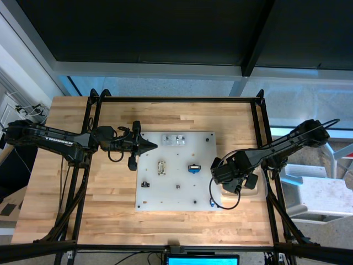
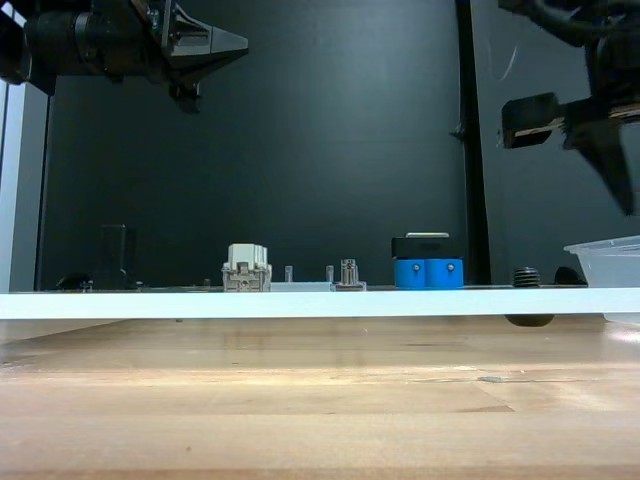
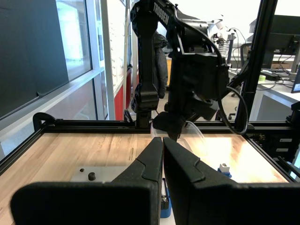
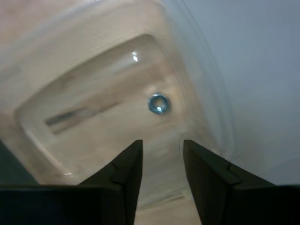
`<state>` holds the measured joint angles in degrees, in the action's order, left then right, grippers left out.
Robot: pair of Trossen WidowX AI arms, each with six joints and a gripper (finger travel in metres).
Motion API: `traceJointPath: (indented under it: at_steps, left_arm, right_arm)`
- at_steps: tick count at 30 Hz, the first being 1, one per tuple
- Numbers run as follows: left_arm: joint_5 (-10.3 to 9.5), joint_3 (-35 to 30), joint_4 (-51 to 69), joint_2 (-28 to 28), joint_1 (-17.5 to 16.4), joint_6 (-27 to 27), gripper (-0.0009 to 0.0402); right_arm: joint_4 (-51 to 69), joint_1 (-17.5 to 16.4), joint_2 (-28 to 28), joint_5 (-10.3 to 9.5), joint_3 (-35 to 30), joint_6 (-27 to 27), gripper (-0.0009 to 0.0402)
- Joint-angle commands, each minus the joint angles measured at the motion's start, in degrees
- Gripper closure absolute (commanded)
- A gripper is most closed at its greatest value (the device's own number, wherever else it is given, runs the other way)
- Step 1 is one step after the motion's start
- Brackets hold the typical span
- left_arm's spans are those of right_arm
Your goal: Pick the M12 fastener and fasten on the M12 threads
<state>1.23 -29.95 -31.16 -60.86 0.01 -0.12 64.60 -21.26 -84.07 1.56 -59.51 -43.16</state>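
Right gripper [image 4: 161, 141], fingers parted, hangs above the clear tray [image 4: 84, 93], lined up for the M12 nut [image 4: 158, 103] lying on its floor. The black stud [image 2: 527, 276] stands bare. Left gripper [image 3: 162, 140], fingers together, parks raised over the left edge of the white board [image 1: 165, 193], out of the way.

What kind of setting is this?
Probably a robotics lab: framed wooden bench, white task board, office desks with monitors behind. Left gripper hangs shut at the board's far left; right gripper, open, over the clear tray holding the nut.
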Motion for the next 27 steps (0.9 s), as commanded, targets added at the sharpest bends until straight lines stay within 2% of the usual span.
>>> traceJointPath:
  at_steps: [1, 19, 27]
  left_arm:
    - [0.02, 0.0, -0.02, 0.0, 0.0, 0.02, 0.0393]
    - [0.02, 0.0, -0.02, 0.0, 0.0, 0.02, 0.0393]
    - [0.02, 0.0, -0.02, 0.0, 0.0, 0.02, 0.0393]
  right_arm:
    - [-2.69, -0.55, 0.02, 0.42, 1.64, -2.45, 0.0246]
    - [-10.34, -1.53, -2.6, 0.42, 6.91, -2.99, 0.0212]
    - [-12.94, -1.7, -2.6, 0.39, 9.09, -4.26, 0.021]
